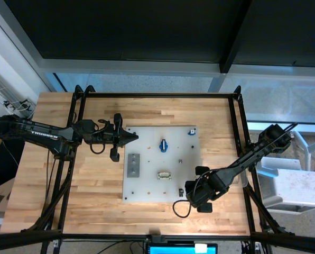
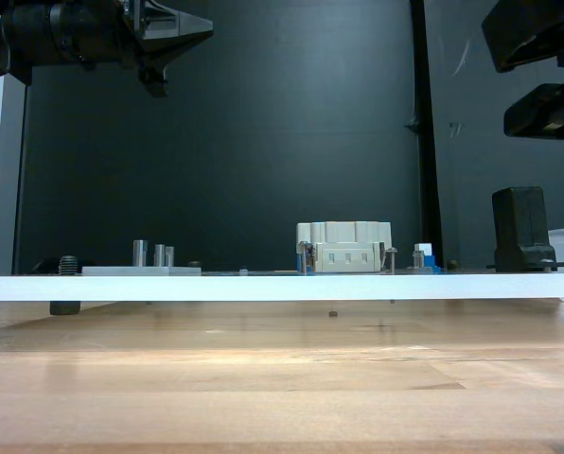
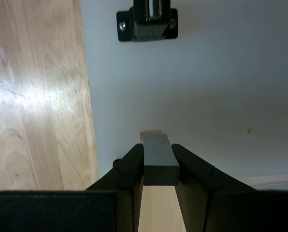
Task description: Pick the 16mm bar and place in it's hole on the taskboard
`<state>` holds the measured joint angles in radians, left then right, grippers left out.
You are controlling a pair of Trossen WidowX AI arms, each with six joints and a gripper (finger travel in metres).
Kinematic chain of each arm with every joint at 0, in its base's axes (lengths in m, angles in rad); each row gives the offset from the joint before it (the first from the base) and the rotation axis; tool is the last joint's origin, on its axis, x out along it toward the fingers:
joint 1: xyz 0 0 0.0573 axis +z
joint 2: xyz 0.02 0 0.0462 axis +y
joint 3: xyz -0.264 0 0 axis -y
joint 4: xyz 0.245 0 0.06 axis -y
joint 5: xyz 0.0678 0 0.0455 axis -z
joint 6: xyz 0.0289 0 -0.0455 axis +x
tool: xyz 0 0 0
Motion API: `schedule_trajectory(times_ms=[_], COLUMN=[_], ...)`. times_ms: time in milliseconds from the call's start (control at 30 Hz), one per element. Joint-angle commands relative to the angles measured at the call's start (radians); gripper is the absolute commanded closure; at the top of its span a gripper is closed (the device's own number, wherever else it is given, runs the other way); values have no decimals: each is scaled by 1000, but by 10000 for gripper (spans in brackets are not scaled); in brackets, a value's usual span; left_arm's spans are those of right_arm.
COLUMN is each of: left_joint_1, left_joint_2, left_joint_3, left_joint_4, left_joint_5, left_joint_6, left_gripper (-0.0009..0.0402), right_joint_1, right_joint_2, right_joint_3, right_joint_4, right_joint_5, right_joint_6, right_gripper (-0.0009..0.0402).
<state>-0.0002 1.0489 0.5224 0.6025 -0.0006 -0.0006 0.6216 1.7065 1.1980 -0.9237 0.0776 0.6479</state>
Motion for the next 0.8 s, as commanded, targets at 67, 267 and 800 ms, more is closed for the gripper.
schedule_trajectory(times_ms=[67, 267, 800], left_joint_1=[0, 0, 0], left_joint_2=[0, 0, 0], left_joint_3=[0, 0, 0], left_joint_4=[0, 0, 0], left_joint_5=[0, 0, 0], left_joint_6=[0, 0, 0], left_gripper=[393, 393, 393], right_joint_1=[3, 8, 9], right_joint_2=[0, 0, 5], right_joint_3=[-7, -16, -30], right_joint_4=[3, 10, 50], right_joint_5=[0, 0, 8], right_joint_6=[-1, -2, -12], right_gripper=[392, 392, 392])
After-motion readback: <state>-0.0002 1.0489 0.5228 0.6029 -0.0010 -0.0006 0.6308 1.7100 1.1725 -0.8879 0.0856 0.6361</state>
